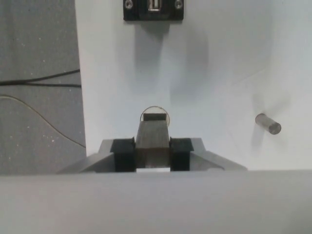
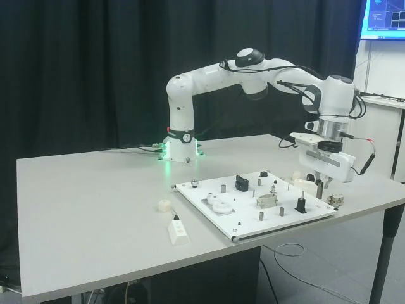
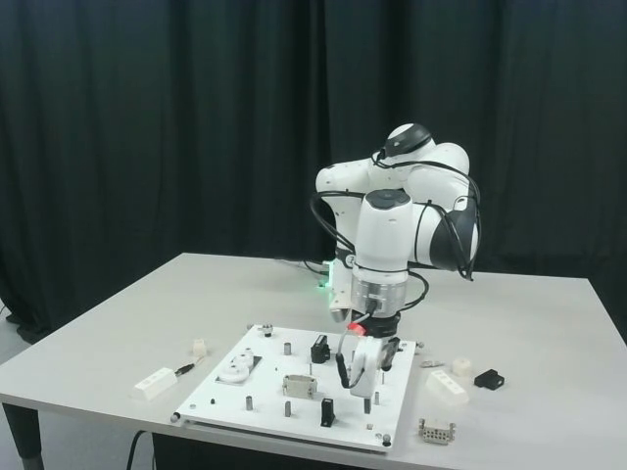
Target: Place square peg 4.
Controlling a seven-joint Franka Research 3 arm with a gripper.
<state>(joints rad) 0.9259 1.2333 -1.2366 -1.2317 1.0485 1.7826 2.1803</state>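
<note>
My gripper (image 1: 152,151) is shut on a grey square peg (image 1: 152,130), which hangs upright between the black fingers (image 1: 123,153). Just past the peg's lower end a round hole (image 1: 155,108) shows in the white board (image 1: 219,58); the peg hides most of it. In the first room view the gripper (image 2: 319,182) holds the peg (image 2: 320,188) slightly above the board's (image 2: 209,190) right end. The second room view shows the gripper (image 3: 375,384) over the board's (image 3: 225,397) near right part.
A grey round pin (image 1: 268,123) stands on the board near the peg. A black USB socket (image 1: 153,9) sits further along the board. Cables (image 1: 39,83) lie on the grey table beside it. A white box (image 2: 179,232) and loose connectors (image 3: 436,431) lie off the board.
</note>
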